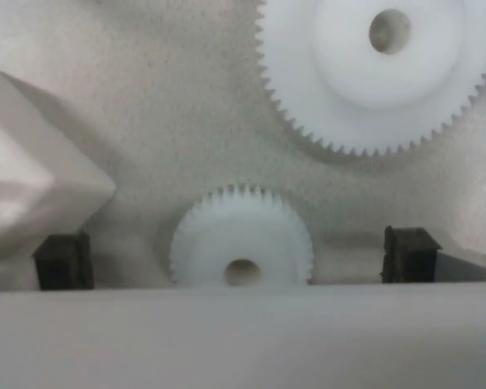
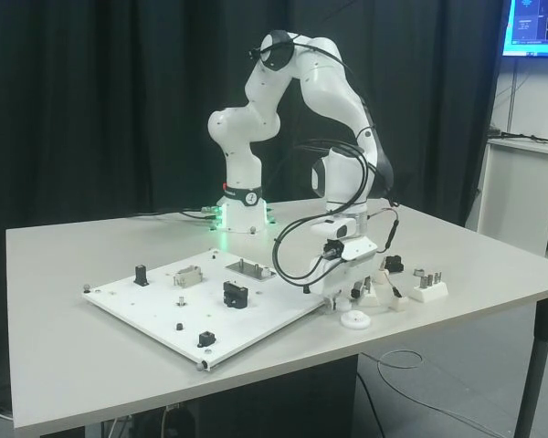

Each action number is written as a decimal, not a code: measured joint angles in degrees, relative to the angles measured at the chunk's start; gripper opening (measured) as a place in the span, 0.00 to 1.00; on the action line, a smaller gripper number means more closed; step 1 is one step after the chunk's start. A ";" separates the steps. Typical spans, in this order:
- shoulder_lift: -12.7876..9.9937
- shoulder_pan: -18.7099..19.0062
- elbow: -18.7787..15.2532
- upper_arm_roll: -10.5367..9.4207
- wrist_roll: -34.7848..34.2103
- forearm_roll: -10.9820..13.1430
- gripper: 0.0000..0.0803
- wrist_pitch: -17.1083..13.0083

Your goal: Pick medium gear.

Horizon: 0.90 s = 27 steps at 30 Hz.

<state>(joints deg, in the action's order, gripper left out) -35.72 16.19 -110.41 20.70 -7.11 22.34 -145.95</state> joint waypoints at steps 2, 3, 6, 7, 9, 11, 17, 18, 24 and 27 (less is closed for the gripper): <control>-0.07 -0.05 0.00 -0.01 0.00 0.00 1.00 -0.07; -0.10 -0.09 0.00 -0.02 0.00 0.00 1.00 -0.10; -0.19 -0.23 0.01 -0.06 0.00 0.00 1.00 -0.23; -0.23 -0.29 0.01 -0.08 0.00 0.03 1.00 -0.31; -0.34 -0.45 0.02 -0.16 -0.01 0.13 1.00 -0.49; -0.48 -0.63 0.05 -0.27 -0.01 0.27 1.00 -0.73; -0.87 -1.09 0.19 -0.59 -0.02 0.94 1.00 -1.10; -0.91 -1.15 0.22 -0.62 -0.06 1.11 1.00 -1.10; -1.02 -1.47 0.39 -0.65 -0.08 1.98 0.86 -1.10; -1.10 -1.56 0.53 -0.66 -0.08 2.01 0.86 -1.10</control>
<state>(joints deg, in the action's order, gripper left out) -36.82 14.63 -109.88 20.04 -7.19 24.36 -147.05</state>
